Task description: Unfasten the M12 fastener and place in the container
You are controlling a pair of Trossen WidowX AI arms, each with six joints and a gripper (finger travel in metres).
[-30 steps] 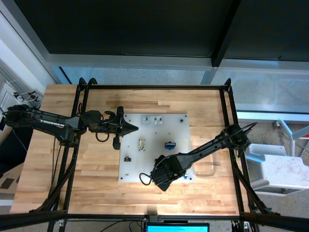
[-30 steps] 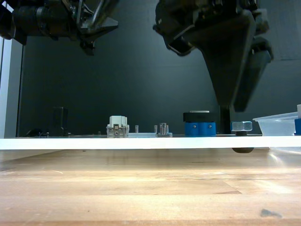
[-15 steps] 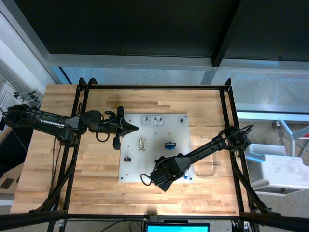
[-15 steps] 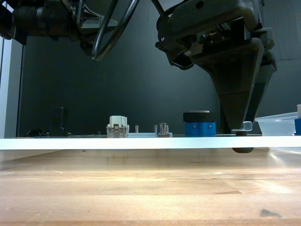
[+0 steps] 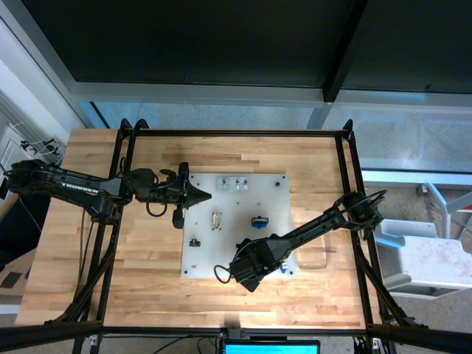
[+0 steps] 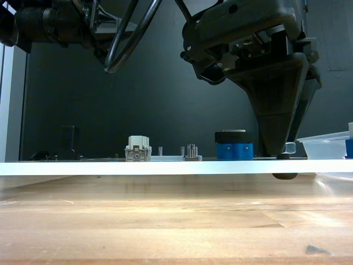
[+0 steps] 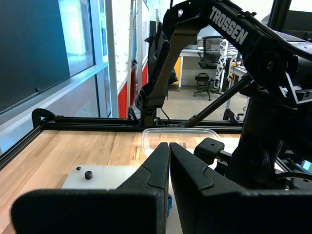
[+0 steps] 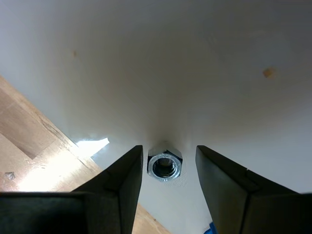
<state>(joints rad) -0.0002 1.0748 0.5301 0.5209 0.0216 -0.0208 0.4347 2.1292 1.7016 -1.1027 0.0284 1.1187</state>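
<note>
M12 nut [image 8: 165,165] on its stud [image 6: 283,157]; right gripper [image 8: 168,147] straddles it, not yet clamped.
Nut: small, silver, six-sided and shiny, with a dark bore seen end-on. It sits near the near right edge of the white board [image 5: 236,221], beside the clear tray [image 5: 316,255] and not in it. Right fingers [image 8: 122,190] stand either side of the nut, with white board showing in both gaps, one gap wider. Low view: only a sliver of nut shows past the finger tips, above the black stud. Left gripper [image 7: 169,144] is pressed closed, held high over the board's left edge. Readable: "TROSSEN" in white on the right arm [image 7: 234,22].
</note>
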